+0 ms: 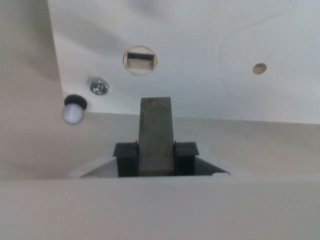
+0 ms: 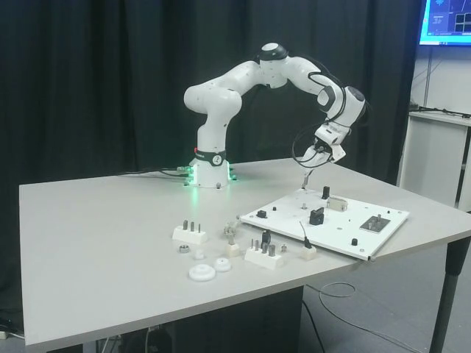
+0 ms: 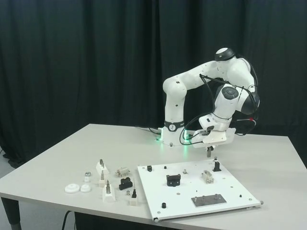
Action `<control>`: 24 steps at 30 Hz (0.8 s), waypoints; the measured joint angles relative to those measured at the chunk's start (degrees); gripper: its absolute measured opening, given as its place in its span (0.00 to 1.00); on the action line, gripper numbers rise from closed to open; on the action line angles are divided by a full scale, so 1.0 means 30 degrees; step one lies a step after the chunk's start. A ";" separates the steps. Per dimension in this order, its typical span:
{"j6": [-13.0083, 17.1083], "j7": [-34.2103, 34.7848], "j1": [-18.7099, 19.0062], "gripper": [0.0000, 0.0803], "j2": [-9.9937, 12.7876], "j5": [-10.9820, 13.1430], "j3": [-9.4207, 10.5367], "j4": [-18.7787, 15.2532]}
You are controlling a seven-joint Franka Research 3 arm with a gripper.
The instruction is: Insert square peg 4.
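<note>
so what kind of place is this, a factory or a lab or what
Most likely a robotics lab or test cell, not a factory. A single white arm is bolted to a grey table, black curtains close off the space behind it, and a white task board with small fittings lies in front.
</note>
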 joint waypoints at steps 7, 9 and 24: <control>0.0463 0.0204 -0.0034 0.19 0.0001 0.0339 0.0264 -0.0080; 0.0566 0.0220 -0.0044 0.19 0.0002 0.0375 0.0330 -0.0090; 0.1148 0.0222 -0.0147 0.19 0.0002 0.0546 0.0929 -0.0107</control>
